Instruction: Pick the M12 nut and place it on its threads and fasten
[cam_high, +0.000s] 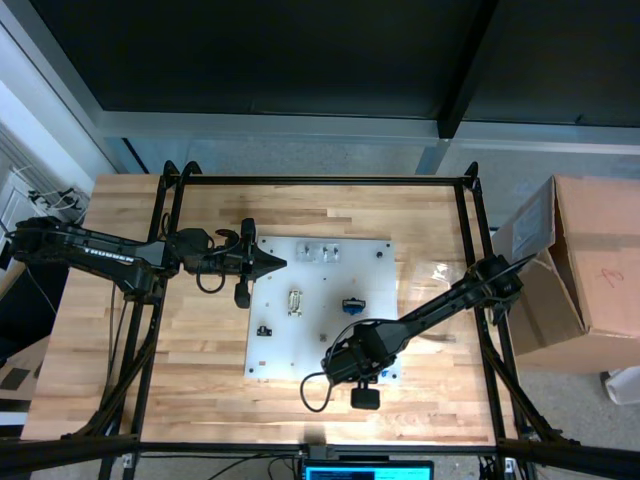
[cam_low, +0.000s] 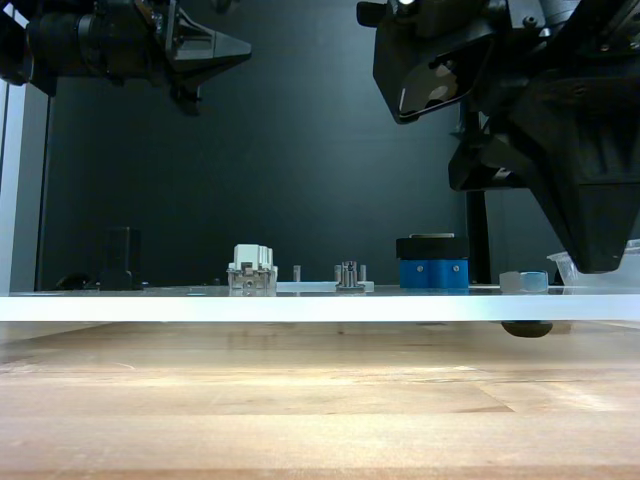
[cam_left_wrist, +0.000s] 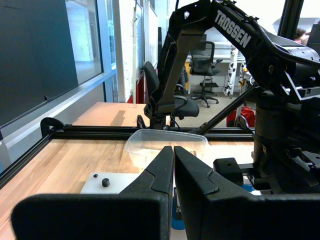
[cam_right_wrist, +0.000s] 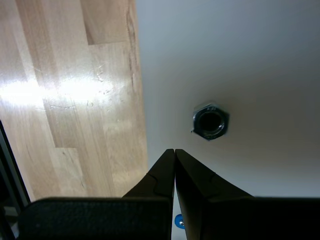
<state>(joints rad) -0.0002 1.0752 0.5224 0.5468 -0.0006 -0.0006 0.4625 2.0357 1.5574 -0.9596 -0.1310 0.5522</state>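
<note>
Just above the white board (cam_right_wrist: 240, 60), the right gripper (cam_right_wrist: 174, 151) hangs with its two fingers pressed together on nothing, tips pointing straight down. The M12 nut (cam_right_wrist: 210, 121) is not in its grasp. It sits level on the board just beside those tips, off to one side and not between them. Its bore faces up at the wrist camera, so its axis runs upright, in line with the gripper's own. The bore is filled dark, and the low view shows no bare ribs beneath the nut (cam_low: 522, 282). That suggests it is on its stud and run low, though how tight cannot be told. In the high view the right arm's wrist covers that spot at the board's near right edge. The clear container (cam_left_wrist: 165, 145) stands apart, past the board's right side. The left gripper (cam_left_wrist: 173, 149), fingers likewise together and empty, hovers raised over the board's far left part, well apart from the nut, which makes the right arm by far the nearer. Any further turn would likely call for the right fingers to part, shift sideways over the nut and come down astride its flats.
</note>
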